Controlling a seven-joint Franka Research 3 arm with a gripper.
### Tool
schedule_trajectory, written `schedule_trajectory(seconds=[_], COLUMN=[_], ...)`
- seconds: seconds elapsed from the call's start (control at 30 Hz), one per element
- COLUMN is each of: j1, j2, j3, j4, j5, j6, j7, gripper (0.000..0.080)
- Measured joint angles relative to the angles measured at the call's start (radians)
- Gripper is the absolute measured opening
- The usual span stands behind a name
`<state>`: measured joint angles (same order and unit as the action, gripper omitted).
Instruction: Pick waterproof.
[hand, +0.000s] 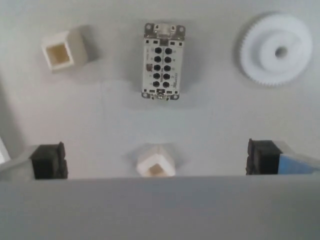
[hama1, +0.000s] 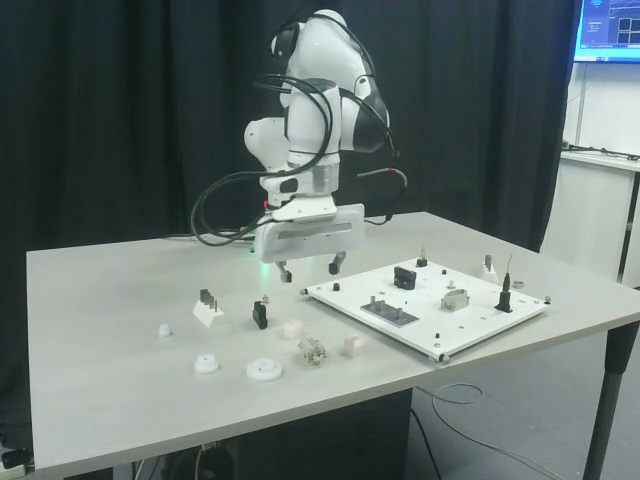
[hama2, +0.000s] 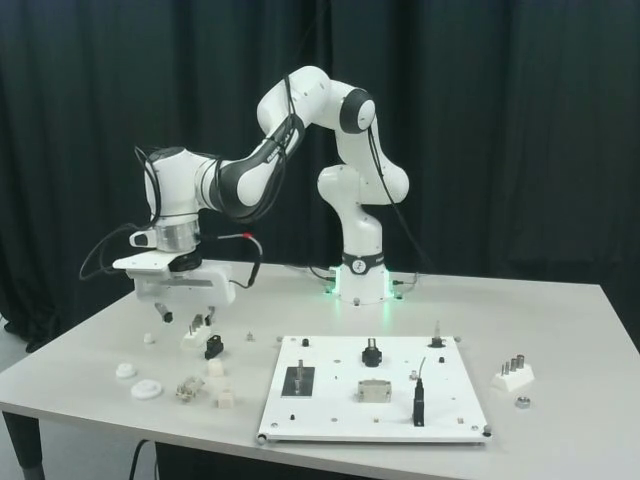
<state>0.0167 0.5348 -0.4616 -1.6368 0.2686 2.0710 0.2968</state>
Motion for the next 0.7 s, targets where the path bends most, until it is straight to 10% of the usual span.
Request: schedule_trajectory(seconds=[0.7], j1=[0.007], j2=[0.024], j3=[0.0], j4=[0.0], j5=[0.091], j6=[0.053], j7=[0.322], gripper=[0.08])
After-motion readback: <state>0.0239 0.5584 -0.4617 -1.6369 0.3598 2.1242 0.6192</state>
